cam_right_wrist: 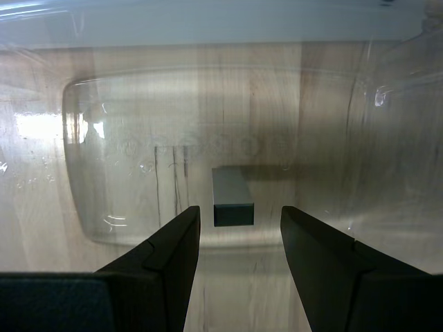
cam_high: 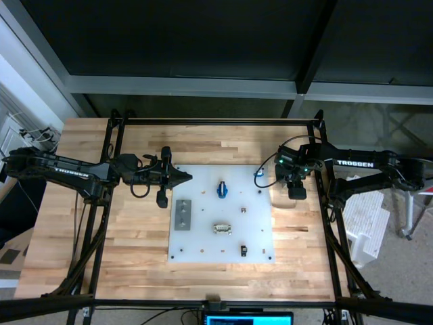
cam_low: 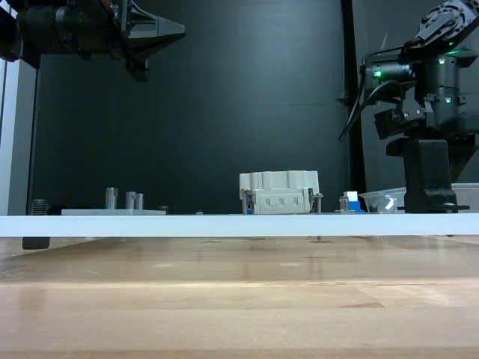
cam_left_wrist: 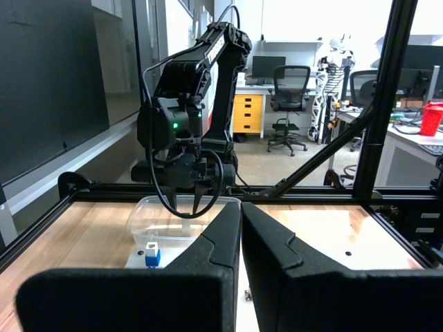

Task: Pick the 16mm bar and install on taskboard

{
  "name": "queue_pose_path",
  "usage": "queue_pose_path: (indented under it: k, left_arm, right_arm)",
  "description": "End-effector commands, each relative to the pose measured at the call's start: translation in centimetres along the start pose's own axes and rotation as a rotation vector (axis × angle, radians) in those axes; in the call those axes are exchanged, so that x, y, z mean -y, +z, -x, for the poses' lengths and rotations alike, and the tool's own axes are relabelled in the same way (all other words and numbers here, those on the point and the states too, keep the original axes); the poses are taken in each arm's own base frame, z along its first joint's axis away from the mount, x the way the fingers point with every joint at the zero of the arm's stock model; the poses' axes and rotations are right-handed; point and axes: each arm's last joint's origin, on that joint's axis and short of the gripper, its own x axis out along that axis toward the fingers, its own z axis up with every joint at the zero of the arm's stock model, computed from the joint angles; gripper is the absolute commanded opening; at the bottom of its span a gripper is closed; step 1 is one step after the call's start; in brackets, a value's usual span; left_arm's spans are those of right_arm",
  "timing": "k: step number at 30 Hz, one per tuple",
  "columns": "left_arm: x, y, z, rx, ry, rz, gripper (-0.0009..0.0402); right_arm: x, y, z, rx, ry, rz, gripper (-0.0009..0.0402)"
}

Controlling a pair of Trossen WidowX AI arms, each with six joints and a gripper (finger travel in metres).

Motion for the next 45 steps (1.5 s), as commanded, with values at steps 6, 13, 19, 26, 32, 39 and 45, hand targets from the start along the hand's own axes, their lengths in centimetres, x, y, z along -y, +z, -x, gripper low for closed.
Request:
queue_pose_path:
  k: [6, 13, 19, 26, 32, 39, 45]
  left_arm:
    - [0.0, 0.0, 0.0, 0.0, 0.0, 0.0, 0.0]
    - [0.0, 0.0, 0.0, 0.0, 0.0, 0.0, 0.0]
    - [0.0, 0.0, 0.0, 0.0, 0.0, 0.0, 0.0]
    - [0.0, 0.0, 0.0, 0.0, 0.0, 0.0, 0.0]
    - [0.0, 0.0, 0.0, 0.0, 0.0, 0.0, 0.0]
    - [0.0, 0.0, 0.0, 0.0, 0.0, 0.0, 0.0]
    - [0.0, 0.0, 0.0, 0.0, 0.0, 0.0, 0.0]
  right_arm:
    - [-0.1, 0.0, -0.1, 0.001, 0.008, 0.009, 0.0161]
    - [-0.1, 0.0, -0.6, 0.014, 0.004, 0.031, 0.0161]
    - [-0.1, -0.1, -1.3, 0.014, 0.004, 0.046, 0.0161]
    - [-0.2, -0.2, -1.6, 0.011, 0.005, 0.051, 0.0161]
    - [-0.2, -0.3, -1.8, 0.016, 0.002, 0.055, 0.0161]
    - [-0.2, -0.3, -1.8, 0.018, 0.002, 0.055, 0.016]
    - [-0.2, -0.3, -1.8, 0.018, 0.002, 0.057, 0.0133]
